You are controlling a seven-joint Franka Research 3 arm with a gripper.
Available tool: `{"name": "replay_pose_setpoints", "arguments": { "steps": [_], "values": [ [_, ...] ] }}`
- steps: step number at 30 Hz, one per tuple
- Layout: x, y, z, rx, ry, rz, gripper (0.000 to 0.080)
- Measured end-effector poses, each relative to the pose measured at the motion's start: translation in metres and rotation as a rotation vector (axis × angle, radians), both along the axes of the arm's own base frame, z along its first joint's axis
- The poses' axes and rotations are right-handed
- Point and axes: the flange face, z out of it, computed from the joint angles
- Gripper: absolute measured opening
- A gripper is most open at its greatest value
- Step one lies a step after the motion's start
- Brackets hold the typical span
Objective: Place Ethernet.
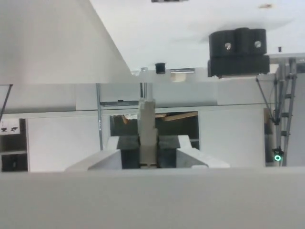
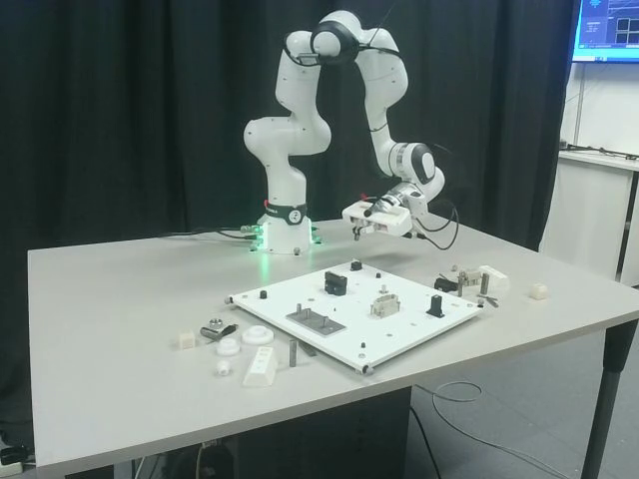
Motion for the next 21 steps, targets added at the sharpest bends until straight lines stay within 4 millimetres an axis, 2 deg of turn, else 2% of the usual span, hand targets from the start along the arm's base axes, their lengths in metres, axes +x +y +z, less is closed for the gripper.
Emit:
{"name": "replay_pose_setpoints", "arguments": {
  "steps": [21],
  "values": [
    [0.0074, 0.0011, 0.0057, 0.015, -0.022, -0.004, 0.0074]
  ]
}}
